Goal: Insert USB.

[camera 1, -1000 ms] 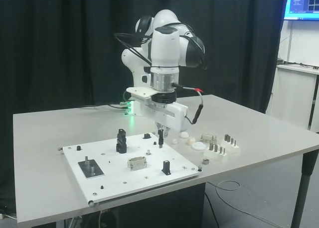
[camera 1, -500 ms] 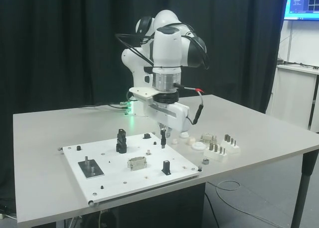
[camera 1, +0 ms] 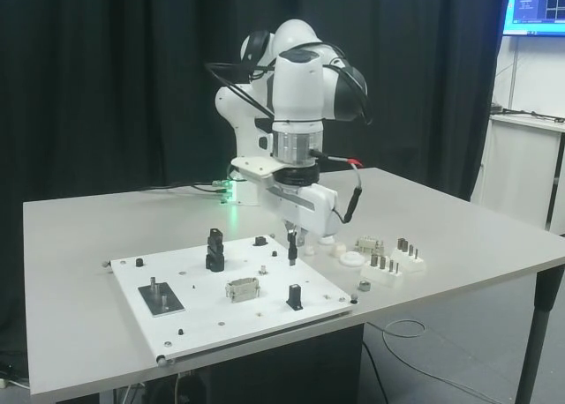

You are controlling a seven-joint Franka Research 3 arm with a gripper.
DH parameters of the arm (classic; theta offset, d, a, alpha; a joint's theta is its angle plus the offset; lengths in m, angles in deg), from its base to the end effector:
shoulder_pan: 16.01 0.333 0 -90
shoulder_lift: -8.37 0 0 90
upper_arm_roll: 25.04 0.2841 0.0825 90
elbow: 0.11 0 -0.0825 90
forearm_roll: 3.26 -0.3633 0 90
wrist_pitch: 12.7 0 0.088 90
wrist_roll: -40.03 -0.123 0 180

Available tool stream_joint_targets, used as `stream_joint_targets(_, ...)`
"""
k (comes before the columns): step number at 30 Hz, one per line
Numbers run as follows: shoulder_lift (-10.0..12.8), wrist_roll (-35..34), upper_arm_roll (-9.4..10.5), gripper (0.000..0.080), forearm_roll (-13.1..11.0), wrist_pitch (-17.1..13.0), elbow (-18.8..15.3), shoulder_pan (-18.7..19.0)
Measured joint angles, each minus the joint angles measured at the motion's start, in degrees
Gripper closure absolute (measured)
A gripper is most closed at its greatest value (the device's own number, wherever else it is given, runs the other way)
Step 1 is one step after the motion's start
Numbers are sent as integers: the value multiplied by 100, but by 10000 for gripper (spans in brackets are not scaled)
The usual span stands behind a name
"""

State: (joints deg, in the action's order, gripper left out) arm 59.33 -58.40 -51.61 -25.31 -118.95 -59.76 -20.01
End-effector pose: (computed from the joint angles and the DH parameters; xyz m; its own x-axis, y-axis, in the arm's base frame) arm 0.6840 -0.2409 0.3031 -0.5931 -0.8050 -0.0135 -0.8051 0.5931 0.0035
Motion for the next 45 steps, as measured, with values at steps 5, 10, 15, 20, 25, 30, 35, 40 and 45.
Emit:
stream_joint_targets(5,57,-72,0,742,-8,-11,43,-4)
stream_joint_targets(10,117,-121,0,742,-16,-25,89,-6)
stream_joint_targets(15,184,-277,0,742,-36,-29,152,-12)
stream_joint_targets(20,246,-390,-1,742,-43,-44,207,-14)
stream_joint_targets(25,280,-473,-1,742,-43,-55,232,-14)
stream_joint_targets(30,312,-599,-1,742,-43,-55,256,-14)
stream_joint_targets(35,354,-718,-1,742,-46,-55,271,-12)
stream_joint_targets(40,386,-755,3,742,-64,-55,271,-8)
stream_joint_targets(45,415,-766,4,742,-95,-55,271,2)
